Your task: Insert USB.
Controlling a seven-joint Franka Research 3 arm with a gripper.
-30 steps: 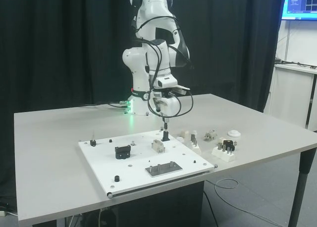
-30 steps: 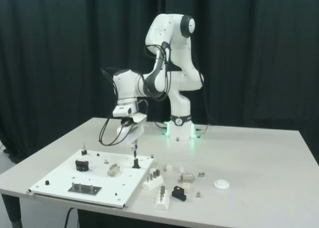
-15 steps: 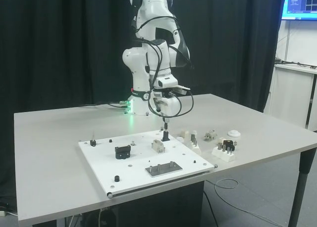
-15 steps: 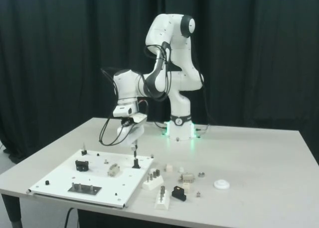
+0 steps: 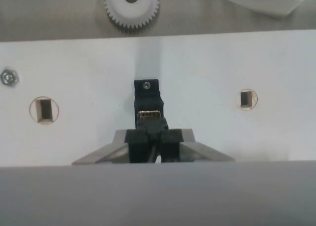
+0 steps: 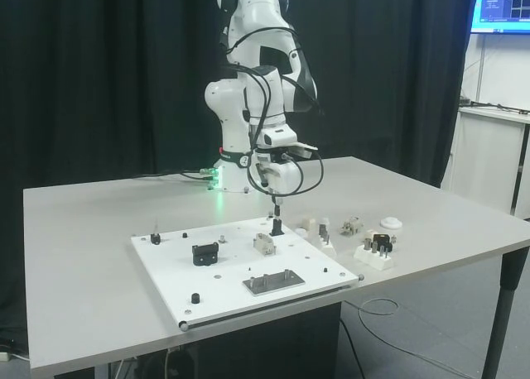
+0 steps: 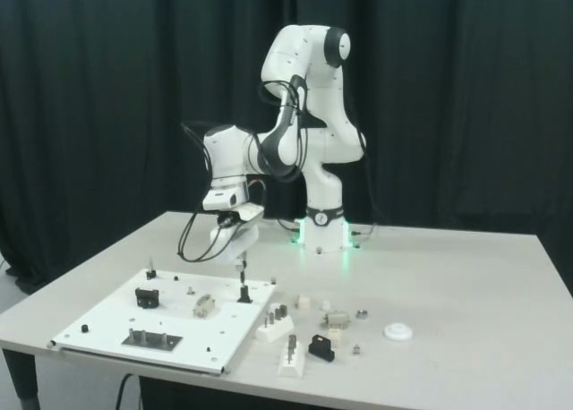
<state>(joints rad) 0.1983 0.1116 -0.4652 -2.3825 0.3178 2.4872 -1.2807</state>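
Observation:
My gripper (image 5: 152, 138) is shut on a black USB plug (image 5: 149, 115) whose metal tip points down. Directly below the tip stands a small black socket block (image 5: 147, 90) on the white board (image 5: 207, 68). In the first room view the gripper (image 6: 276, 195) hangs over the socket block (image 6: 277, 227) near the board's far right corner, and a short gap separates plug and block. The second room view shows the gripper (image 7: 239, 260) above the same block (image 7: 243, 294).
The white board (image 6: 166, 271) also carries a black block (image 6: 205, 253), a grey connector (image 6: 264, 243) and a metal plate with pegs (image 6: 267, 281). White fixtures (image 6: 374, 253) and a white gear (image 6: 391, 223) lie on the grey table beside it. A white gear (image 5: 131, 4) sits just past the board's edge.

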